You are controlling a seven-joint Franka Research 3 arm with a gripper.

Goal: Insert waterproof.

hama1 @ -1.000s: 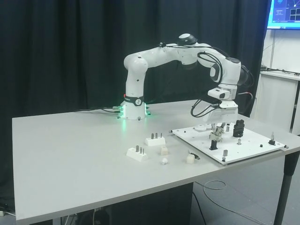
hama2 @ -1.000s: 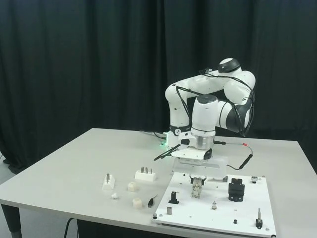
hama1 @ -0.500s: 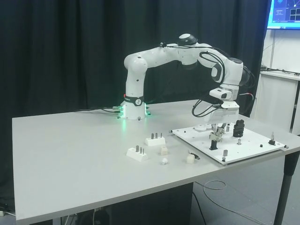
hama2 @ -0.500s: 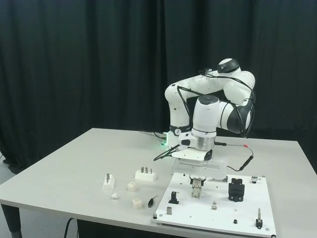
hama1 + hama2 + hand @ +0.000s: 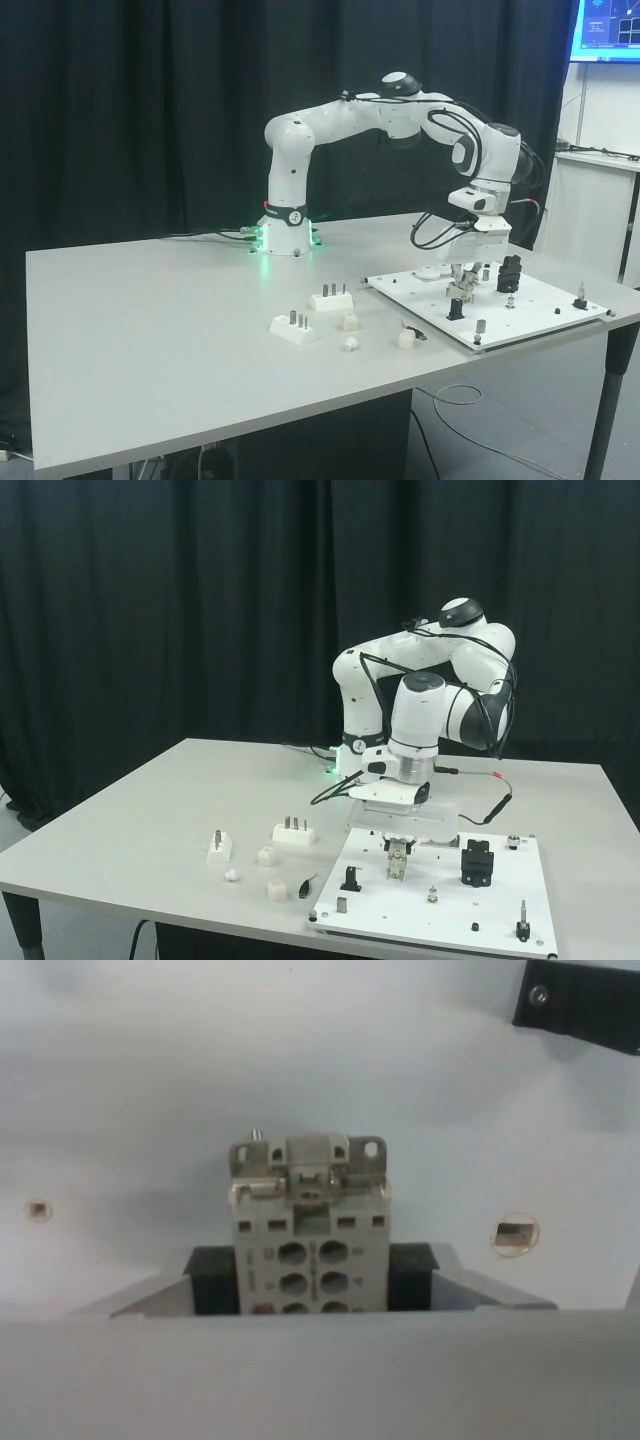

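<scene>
1. The waterproof connector, a grey block with round sockets in rows and a metal latch plate on its upper end, is seen standing upright on the white board; in the second room view it is placed near the board's rear-left part.
2. In the wrist view the connector is flanked by two black pads of the tool, one pressed at each side of it; the tool is closed narrowly on the connector.
3. The tool is held vertically over the board, with the arm arched above from its base, where green light is noted.
4. Also noted on the board: a black block right of the connector, a small black bracket to its front-left, and a black post near the front-right corner.
5. On the grey counter, beside the board, two white holders with grey pins and several small white pieces are recorded.
</scene>
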